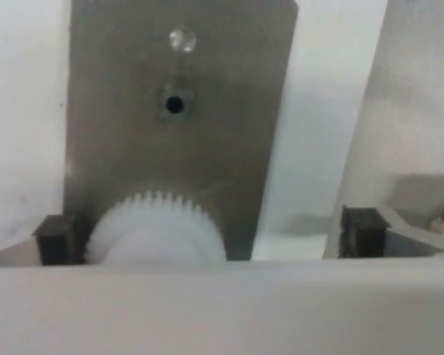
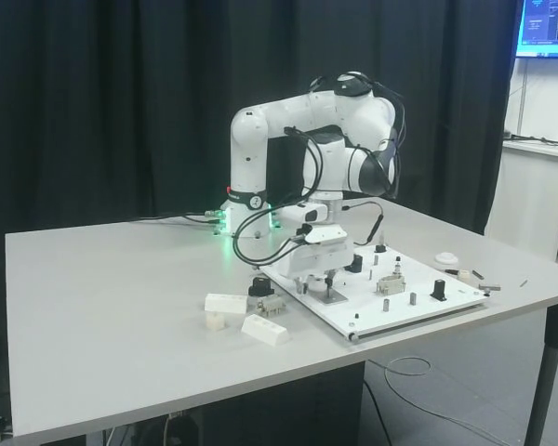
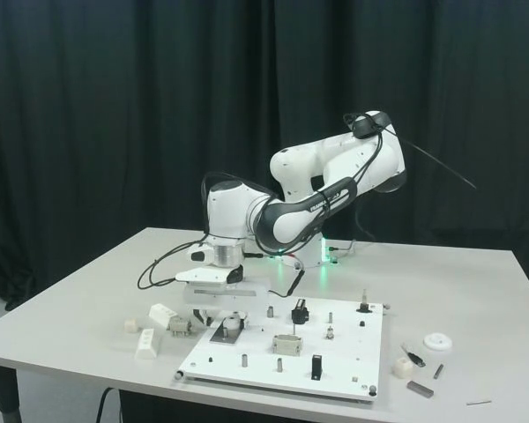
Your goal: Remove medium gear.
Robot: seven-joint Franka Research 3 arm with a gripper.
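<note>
The white toothed gear [image 1: 159, 231] sits on a grey metal plate [image 1: 177, 148] that has a black hole and a shiny pin further along it. My gripper [image 1: 211, 237] is open and low over the plate. The gear lies between the black fingertips [image 1: 59, 240], close against one of them and far from the other. In the room views the gripper [image 2: 327, 277] [image 3: 222, 315] hangs over the near-left part of the white board [image 2: 391, 311] [image 3: 256, 361], and the gear [image 3: 232, 322] shows just below it.
Pegs, a grey housing [image 3: 286, 344] and black parts [image 2: 438, 289] stand on the board. White blocks [image 2: 225, 303] and a black knob [image 2: 260, 286] lie beside the board's left edge. A white disc [image 3: 437, 341] and small bits rest on the table to the right.
</note>
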